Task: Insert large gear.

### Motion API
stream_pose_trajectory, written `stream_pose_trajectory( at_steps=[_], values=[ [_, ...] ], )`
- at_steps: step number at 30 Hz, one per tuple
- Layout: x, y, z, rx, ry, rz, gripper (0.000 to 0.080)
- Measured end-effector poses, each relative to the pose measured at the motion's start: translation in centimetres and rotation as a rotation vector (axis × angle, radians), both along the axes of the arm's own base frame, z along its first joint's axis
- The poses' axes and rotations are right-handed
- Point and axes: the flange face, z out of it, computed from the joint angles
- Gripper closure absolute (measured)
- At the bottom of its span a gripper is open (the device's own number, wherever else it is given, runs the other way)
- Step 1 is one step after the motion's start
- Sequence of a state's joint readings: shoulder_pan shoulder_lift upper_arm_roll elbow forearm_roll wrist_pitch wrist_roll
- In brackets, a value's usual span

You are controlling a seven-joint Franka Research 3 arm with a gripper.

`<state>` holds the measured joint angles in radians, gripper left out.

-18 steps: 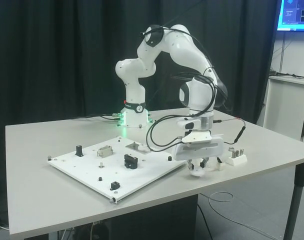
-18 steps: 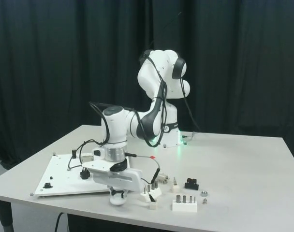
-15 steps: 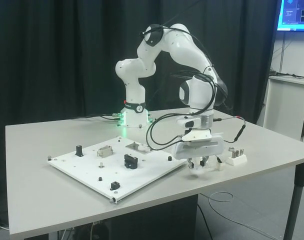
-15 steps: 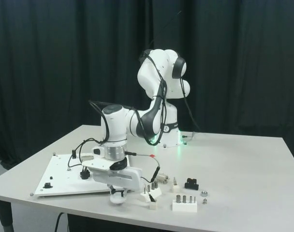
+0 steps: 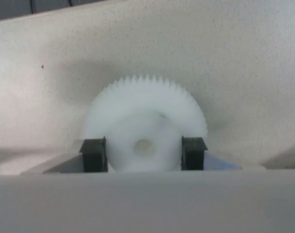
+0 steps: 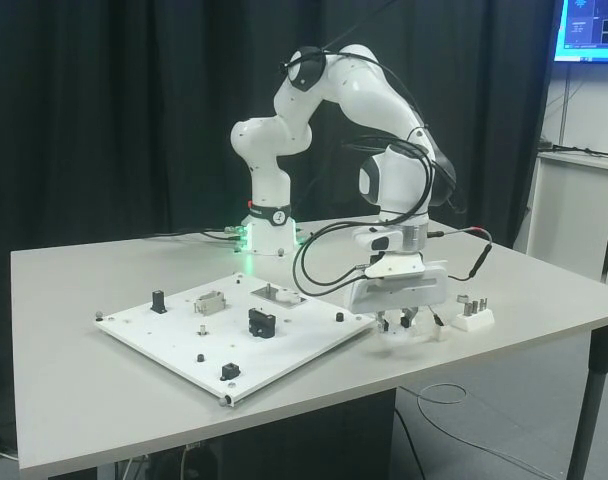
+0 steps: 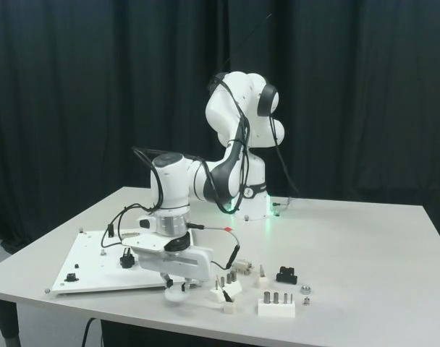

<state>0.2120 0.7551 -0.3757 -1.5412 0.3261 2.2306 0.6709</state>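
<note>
The large white toothed plastic gear point(image 5: 144, 127) sits pinched by its hub between the two black fingertips of the white arm's gripper point(image 5: 144, 153), held just above the grey table point(image 6: 104, 400) beside the white square assembly board point(image 6: 164, 335).

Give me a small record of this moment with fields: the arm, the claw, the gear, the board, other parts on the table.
arm: white Franka arm, bent down over the table's front edge
claw: claw shut on the large gear, one black finger on each side of its hub
gear: large white gear, held just above the grey table, beside the board
board: white assembly board with small black fixtures; gear not yet on it
other parts: small white holders with pegs
</note>
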Motion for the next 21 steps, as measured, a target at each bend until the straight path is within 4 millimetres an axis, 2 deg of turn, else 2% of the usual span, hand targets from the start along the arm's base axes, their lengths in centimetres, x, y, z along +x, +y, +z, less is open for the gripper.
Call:
stream_pose_trajectory(
  at_steps=[21],
  values=[
    [0.02,-0.09,0.1,-0.005,0.0,0.01,0.0472]
  ],
)
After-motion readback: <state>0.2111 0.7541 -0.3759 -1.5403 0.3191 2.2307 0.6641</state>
